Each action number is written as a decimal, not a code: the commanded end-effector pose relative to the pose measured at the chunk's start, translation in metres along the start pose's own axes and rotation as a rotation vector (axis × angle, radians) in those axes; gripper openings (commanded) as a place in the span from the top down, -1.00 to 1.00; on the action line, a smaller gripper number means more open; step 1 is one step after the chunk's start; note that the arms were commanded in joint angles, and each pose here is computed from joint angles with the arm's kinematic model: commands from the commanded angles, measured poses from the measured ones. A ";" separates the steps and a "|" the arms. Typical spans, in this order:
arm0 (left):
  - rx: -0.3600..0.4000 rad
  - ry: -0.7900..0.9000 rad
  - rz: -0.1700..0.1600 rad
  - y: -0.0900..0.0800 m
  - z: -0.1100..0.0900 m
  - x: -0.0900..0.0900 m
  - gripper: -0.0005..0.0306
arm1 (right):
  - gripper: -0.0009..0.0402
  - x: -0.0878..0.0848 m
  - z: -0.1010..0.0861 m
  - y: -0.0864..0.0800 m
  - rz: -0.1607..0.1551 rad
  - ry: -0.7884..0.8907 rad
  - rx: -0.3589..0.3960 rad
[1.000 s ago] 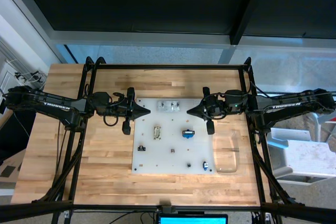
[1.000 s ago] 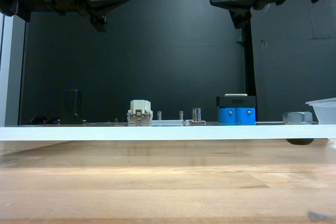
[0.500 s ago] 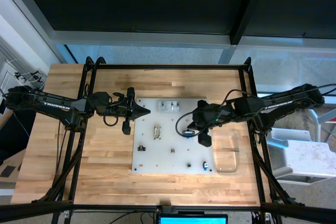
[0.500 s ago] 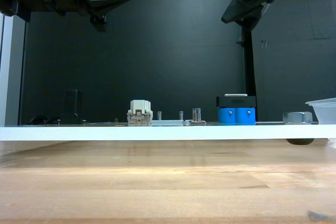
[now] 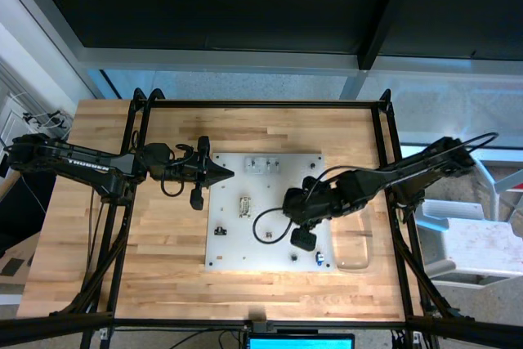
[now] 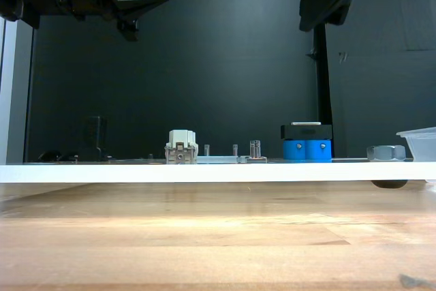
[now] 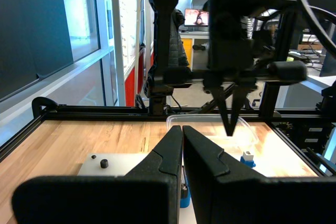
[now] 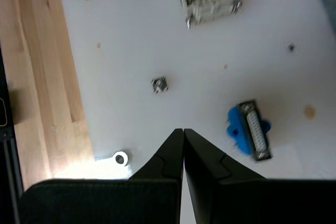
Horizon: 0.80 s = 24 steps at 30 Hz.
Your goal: Unfasten the M12 fastener and place in the container
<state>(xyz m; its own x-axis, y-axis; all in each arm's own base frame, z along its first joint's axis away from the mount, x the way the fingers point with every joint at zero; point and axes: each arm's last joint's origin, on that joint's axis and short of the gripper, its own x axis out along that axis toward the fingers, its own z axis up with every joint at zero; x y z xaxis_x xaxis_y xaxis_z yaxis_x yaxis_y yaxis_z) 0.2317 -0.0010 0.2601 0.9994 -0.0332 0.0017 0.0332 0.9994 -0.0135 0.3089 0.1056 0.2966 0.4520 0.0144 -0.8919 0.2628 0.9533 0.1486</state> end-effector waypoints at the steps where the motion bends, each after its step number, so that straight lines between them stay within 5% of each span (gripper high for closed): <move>1: 0.000 0.000 0.000 0.000 0.000 0.000 0.96 | 0.96 0.005 0.003 0.011 -0.034 0.060 0.027; 5: 0.000 0.000 0.000 0.000 0.000 0.000 0.96 | 0.96 0.012 0.004 0.025 -0.058 0.132 0.066; 13: 0.000 0.000 0.000 0.000 0.000 0.000 0.96 | 0.96 0.023 0.000 0.052 -0.022 0.219 0.152; 24: 0.000 0.000 0.000 0.000 0.000 0.000 0.96 | 0.96 0.036 -0.008 0.066 -0.038 0.265 0.204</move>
<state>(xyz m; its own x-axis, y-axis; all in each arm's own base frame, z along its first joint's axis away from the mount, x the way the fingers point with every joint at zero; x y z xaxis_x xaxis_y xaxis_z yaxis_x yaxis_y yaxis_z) 0.2317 -0.0010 0.2602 0.9994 -0.0336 0.0021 0.0336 0.9994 -0.0131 0.3351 0.1702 0.2730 0.2154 0.0844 -0.9729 0.4526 0.8742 0.1761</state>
